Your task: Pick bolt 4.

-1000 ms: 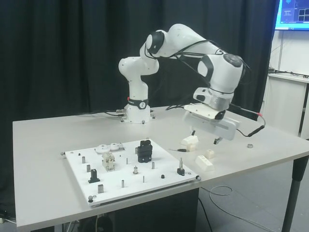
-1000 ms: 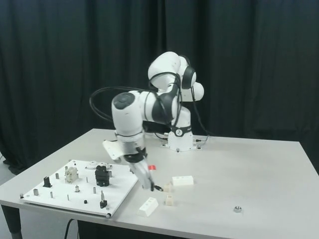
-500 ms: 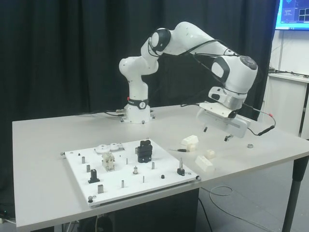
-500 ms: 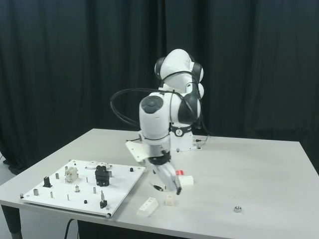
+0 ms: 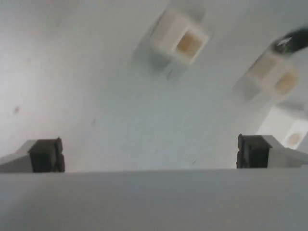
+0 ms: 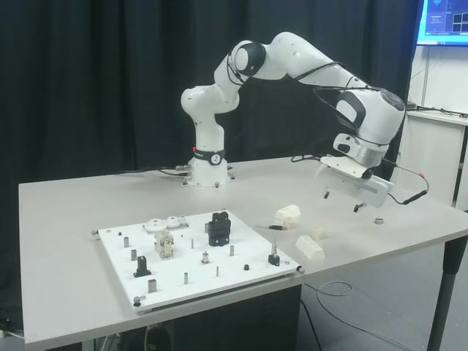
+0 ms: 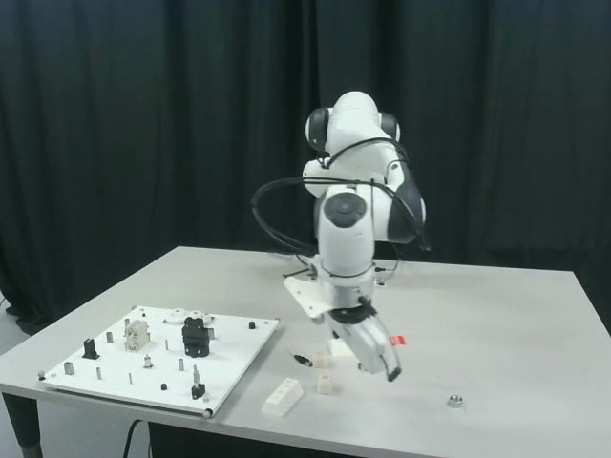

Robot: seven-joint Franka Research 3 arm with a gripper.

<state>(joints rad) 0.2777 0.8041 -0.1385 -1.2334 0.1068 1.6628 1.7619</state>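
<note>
Grey table (image 6: 80, 212), black curtain behind; gripper (image 6: 342, 201) has swung off the white blocks (image 6: 301, 230) toward the far edge, fingers wide, holding nothing. Bolt 4 likely the small piece (image 6: 379, 220) just beyond; approach underway

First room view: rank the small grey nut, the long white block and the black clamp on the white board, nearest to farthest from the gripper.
1. Small grey nut, on the table just beside the gripper.
2. Long white block, near the table's front edge.
3. Black clamp, on the white board, farthest.
</note>
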